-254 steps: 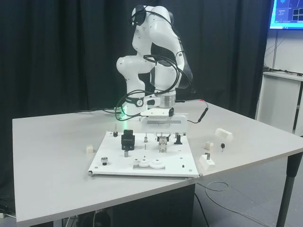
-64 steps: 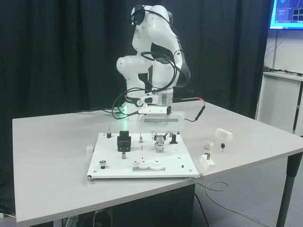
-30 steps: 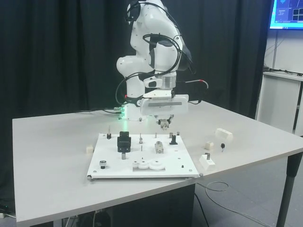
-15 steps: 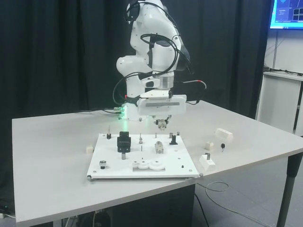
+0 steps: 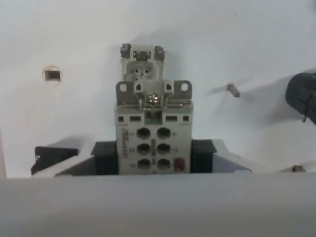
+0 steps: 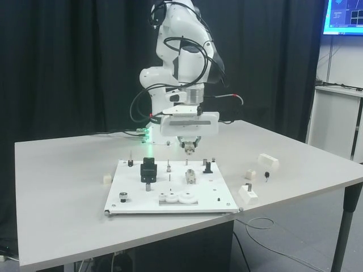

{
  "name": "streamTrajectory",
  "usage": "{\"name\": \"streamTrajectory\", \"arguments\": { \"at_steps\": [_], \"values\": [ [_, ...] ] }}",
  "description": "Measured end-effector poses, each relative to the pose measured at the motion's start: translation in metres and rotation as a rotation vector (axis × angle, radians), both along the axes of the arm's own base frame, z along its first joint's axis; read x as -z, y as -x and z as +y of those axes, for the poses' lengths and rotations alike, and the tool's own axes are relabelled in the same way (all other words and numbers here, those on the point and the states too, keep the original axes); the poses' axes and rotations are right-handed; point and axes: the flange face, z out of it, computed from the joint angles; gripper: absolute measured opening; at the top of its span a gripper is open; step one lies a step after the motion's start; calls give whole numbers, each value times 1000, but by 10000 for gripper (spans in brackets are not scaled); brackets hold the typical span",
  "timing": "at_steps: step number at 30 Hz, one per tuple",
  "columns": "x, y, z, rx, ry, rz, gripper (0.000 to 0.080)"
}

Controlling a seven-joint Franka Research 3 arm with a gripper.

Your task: Remove waterproof.

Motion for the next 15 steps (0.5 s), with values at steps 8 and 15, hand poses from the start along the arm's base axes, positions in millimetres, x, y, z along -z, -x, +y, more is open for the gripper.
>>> {"name": "streamTrajectory", "arguments": {
  "at_steps": [8, 15],
  "values": [
    [-8, -3, -1, -6, -3, -2, 310],
    [-14, -6, -1, -12, -5, -1, 310]
  ]
}}
